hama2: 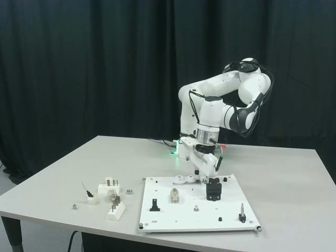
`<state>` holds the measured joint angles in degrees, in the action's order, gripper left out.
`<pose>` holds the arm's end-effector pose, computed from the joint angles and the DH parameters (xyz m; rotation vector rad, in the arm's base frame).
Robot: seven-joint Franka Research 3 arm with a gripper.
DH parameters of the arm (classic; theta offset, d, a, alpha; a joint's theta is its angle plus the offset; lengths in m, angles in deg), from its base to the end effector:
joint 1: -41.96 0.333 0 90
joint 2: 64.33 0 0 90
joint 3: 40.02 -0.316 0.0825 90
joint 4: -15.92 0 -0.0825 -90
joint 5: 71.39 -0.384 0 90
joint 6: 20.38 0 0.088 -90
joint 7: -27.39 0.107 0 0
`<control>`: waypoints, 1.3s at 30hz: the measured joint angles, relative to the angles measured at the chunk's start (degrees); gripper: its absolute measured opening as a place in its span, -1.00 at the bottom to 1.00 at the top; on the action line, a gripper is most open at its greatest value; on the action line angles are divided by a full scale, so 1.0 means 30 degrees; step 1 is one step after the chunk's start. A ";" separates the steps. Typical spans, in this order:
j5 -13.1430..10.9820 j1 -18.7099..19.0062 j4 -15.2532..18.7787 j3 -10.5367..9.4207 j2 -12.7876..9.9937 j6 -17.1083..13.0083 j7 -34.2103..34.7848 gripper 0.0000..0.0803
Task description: Insert small gear.
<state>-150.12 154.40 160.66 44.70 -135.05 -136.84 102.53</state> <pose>0.4056 0.1407 0.2233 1.9281 -2.4592 0.2359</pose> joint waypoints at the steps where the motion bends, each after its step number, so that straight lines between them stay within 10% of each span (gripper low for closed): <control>1: 0.0000 0.0011 -0.0003 0.0004 0.0003 0.0000 0.0000 0.99; 39: 0.1009 0.0372 0.0266 0.0197 0.0013 0.1151 0.1177 0.99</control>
<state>-147.10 155.51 161.46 45.29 -135.01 -133.38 106.06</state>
